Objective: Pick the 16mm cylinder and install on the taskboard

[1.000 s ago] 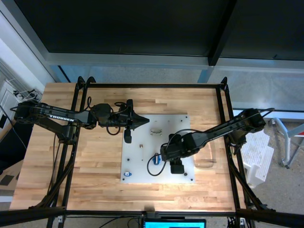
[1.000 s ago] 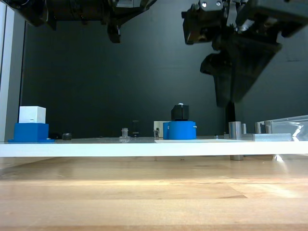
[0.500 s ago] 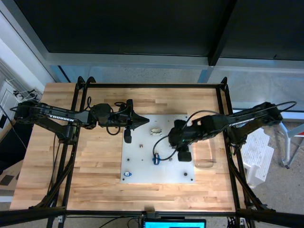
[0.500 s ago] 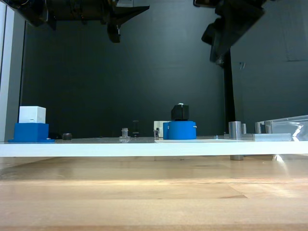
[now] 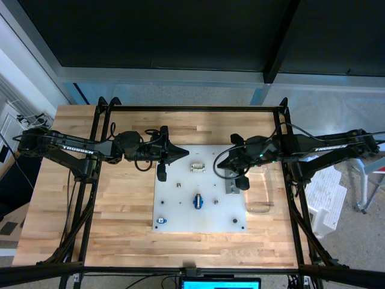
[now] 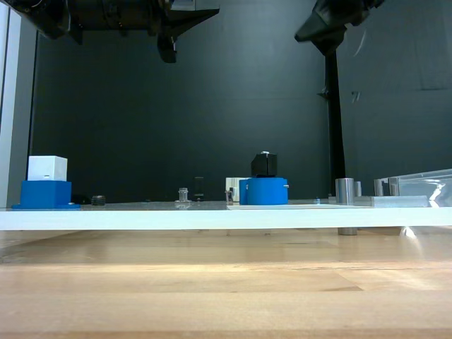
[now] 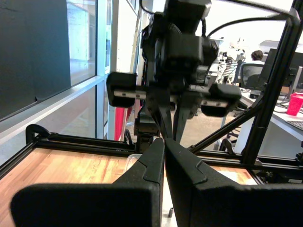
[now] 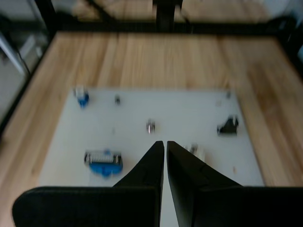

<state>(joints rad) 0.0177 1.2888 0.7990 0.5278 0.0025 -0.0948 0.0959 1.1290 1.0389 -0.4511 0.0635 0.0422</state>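
Note:
The white taskboard [image 5: 180,208] lies mid-table, seen edge-on in the low view [image 6: 141,215]. The 16mm cylinder [image 5: 216,202] stands upright on it just right of the blue connector [image 5: 197,201], and shows as a short silver post [image 6: 345,191] in the low view. My right gripper [image 5: 221,162] hangs high above the board's back right part [image 6: 299,35], well clear of the cylinder, shut with nothing in it [image 8: 165,143]. My left gripper [image 5: 184,154] hovers over the board's back left edge, shut and empty [image 7: 164,142].
A grey metal block [image 5: 231,180] sits on the board's right side. A clear plastic tray [image 5: 263,194] lies just right of the board. A blue base with a white cube [image 6: 46,185] stands at the board's near left corner. A black frame borders the table.
My right gripper has risen from just above the cylinder and drawn back toward the right rear, leaving the cylinder standing. The left arm has not moved.

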